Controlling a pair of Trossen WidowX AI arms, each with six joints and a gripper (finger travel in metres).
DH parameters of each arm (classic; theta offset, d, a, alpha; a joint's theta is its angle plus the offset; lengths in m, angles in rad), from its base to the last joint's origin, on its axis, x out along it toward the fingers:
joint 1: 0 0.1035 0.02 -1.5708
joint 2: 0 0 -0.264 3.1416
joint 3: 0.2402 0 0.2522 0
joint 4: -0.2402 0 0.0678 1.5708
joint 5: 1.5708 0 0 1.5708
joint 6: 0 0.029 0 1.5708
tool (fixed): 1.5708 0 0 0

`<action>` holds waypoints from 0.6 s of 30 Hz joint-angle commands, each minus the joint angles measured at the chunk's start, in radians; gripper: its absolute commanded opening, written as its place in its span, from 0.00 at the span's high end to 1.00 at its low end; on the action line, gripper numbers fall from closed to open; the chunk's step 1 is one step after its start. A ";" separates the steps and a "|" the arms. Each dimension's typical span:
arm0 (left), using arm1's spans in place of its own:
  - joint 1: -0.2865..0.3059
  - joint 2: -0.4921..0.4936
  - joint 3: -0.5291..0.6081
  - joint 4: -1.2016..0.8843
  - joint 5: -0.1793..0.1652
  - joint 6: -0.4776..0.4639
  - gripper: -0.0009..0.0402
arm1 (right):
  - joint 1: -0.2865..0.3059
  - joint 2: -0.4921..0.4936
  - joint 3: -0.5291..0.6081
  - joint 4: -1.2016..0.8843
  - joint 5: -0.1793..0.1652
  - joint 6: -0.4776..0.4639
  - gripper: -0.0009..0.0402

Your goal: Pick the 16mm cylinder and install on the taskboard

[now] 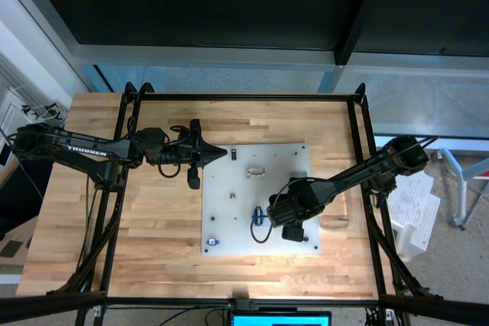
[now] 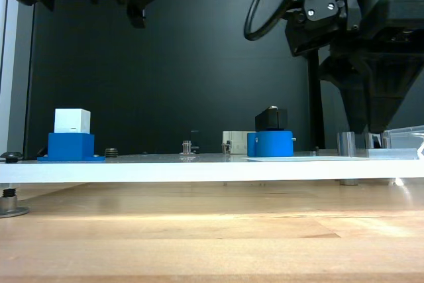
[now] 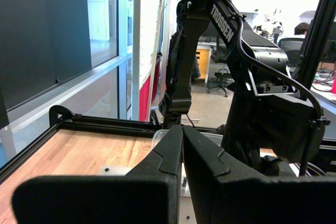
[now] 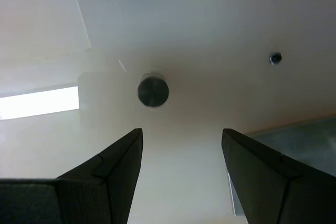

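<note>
High view, right gripper [image 4: 181,132] hides 16mm cylinder [image 4: 153,91], left gripper [image 1: 225,151] aloft

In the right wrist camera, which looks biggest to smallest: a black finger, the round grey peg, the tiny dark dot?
1. A finger of the open right gripper; it is nearest the camera, so it looks inflated.
2. The 16mm cylinder beneath it.
3. The dark dot.
The shut left gripper hangs at the taskboard's left edge.

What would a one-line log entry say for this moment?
right gripper: open, above 16mm cylinder on taskboard | left gripper: shut, raised
</note>
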 commanded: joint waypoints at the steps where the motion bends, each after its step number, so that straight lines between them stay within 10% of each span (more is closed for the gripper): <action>1: 0.000 0.000 0.000 0.000 0.000 0.000 0.98 | 0.001 -0.010 -0.011 0.003 0.000 0.001 0.48; 18: 0.000 0.000 0.000 0.000 0.000 0.000 0.98 | 0.004 -0.014 -0.017 0.008 0.000 -0.007 0.59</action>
